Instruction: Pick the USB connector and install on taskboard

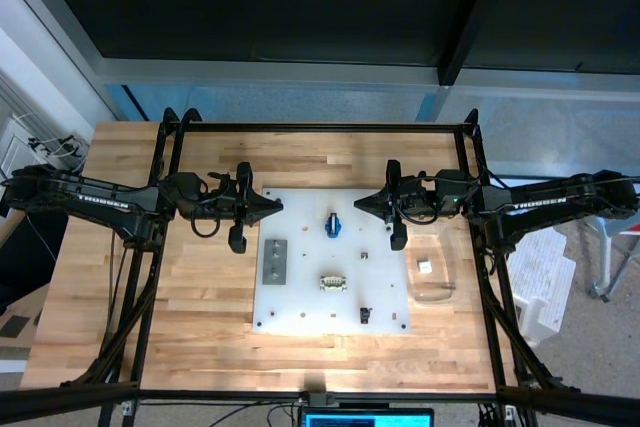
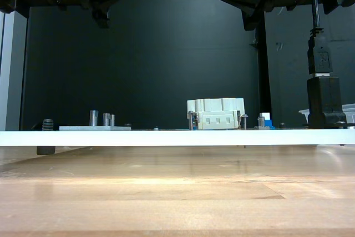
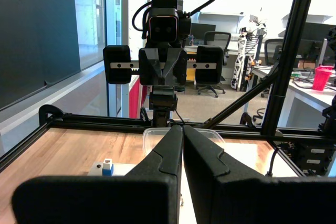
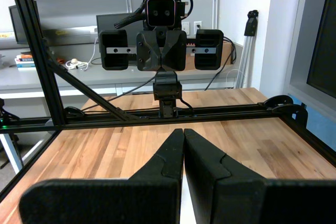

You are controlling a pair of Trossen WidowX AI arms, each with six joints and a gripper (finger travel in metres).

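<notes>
The USB connector [image 1: 366, 315] is hard to read from above: just a small dark speck on the near right part of the taskboard [image 1: 300, 307], well apart from both arms. In the low view it stands upright at the board's right end, and a thin dark cable lines up above it; whether the two join, I cannot tell. At table height the board shows edge-on, with only the beige connector [image 2: 216, 114] and the posts of the grey block [image 2: 95, 128] poking above it. The blue fitting [image 1: 333, 225] sits on the board between the two arms' tips. Out to the right, a clear tray [image 1: 447, 294] on the tabletop [image 1: 150, 327] holds a small white block [image 1: 425, 266]; its walls barely show.

Now the arms: both reach inward, level, high above the board, facing each other. The left gripper [image 1: 277, 204] hovers over the board's far left corner, fingers pressed together on nothing. The right gripper [image 1: 360, 202] hovers over the far right part, fingers likewise clenched and empty.
</notes>
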